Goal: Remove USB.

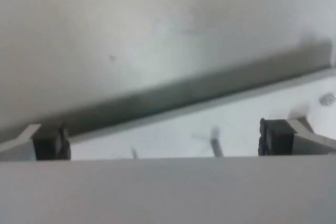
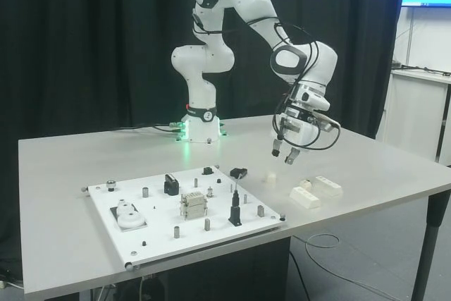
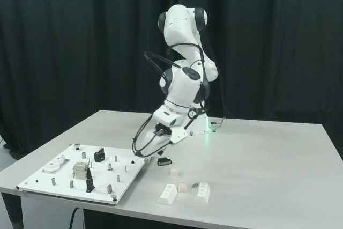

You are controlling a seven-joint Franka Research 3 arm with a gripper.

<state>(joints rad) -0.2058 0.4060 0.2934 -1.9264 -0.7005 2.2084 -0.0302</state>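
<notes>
A small black plug-like part [image 2: 238,172] [image 3: 164,161], possibly the USB, lies on the grey table just off the far corner of the white board [image 2: 190,241] [image 3: 80,192]. My gripper [image 2: 282,154] [image 3: 138,153] hangs tilted in the air above and beside that part, not touching it. It is open and holds nothing. In the wrist view the gripper [image 1: 163,140] shows its two black fingertips [image 1: 52,142] far apart, with the white board [image 1: 173,129], thin pins and a screw [image 1: 327,98] beyond them. I cannot tell whether any USB sits in a socket on the board.
The board carries an upright black piece [image 2: 235,215], a grey connector block [image 2: 192,206], white rings [image 2: 130,216] and several short pins. White blocks [image 2: 304,195] [image 2: 328,186] and a small cube [image 2: 268,177] lie on the table near the front edge. The arm base [image 2: 201,121] stands behind.
</notes>
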